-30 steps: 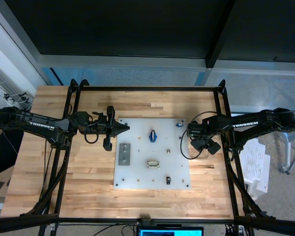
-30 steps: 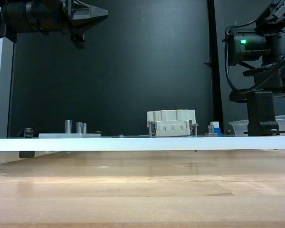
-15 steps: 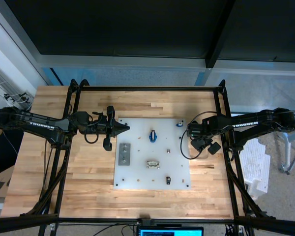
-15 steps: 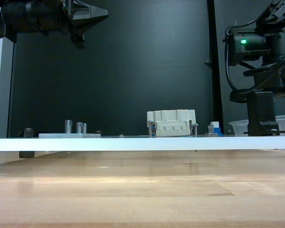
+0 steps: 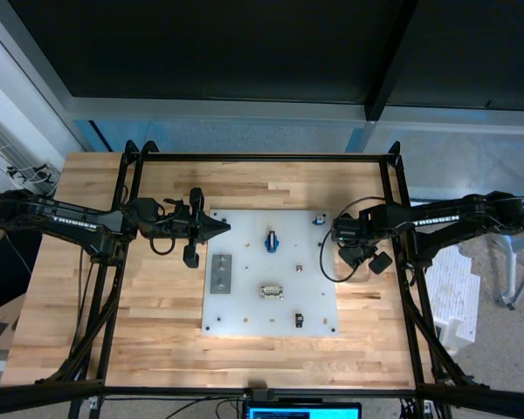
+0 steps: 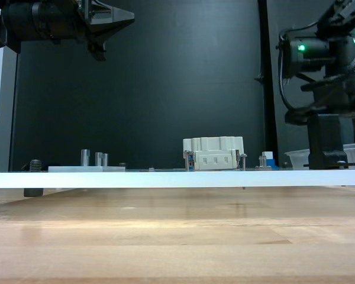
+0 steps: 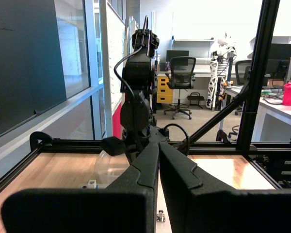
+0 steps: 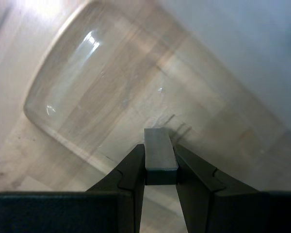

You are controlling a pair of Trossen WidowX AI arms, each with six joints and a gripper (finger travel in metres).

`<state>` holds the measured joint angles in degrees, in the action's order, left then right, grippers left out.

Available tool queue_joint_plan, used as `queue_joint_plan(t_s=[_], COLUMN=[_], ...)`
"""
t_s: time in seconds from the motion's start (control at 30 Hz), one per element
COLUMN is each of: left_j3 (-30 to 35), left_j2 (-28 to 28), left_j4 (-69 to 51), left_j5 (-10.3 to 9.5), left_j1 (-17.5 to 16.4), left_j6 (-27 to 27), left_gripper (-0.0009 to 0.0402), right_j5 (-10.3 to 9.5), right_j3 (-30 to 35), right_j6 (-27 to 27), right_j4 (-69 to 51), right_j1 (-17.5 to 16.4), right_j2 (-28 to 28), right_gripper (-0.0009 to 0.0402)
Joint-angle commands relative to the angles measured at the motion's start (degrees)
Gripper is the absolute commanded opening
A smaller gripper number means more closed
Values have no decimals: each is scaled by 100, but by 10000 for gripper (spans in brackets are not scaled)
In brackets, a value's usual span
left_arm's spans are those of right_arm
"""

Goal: Pick the 16mm bar and install on taskboard

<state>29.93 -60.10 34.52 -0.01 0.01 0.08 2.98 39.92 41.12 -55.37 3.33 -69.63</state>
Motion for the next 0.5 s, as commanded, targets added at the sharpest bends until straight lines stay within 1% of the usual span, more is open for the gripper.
queue_joint_plan(t_s=[0.03, 0.23, 0.33, 0.5], left_j3=[2, 2, 2, 2], left_j2=[0, 0, 0, 0], left_j4=[2, 2, 2, 2], left_j5=[0, 0, 0, 0], left_j1=[-2, -2, -2, 0], left_j6=[-2, -2, -2, -2], left_gripper=[0, 0, 0, 0], right_j5=[-2, 0, -2, -2], right_j3=[387, 1213, 1615, 2138], right_j6=[-262, -627, -695, -935], right_j4=[-481, -1257, -1591, -1971], right_j1=[-9, -42, -90, -153], right_j2=[22, 72, 81, 79], right_gripper=[5, 5, 4, 4])
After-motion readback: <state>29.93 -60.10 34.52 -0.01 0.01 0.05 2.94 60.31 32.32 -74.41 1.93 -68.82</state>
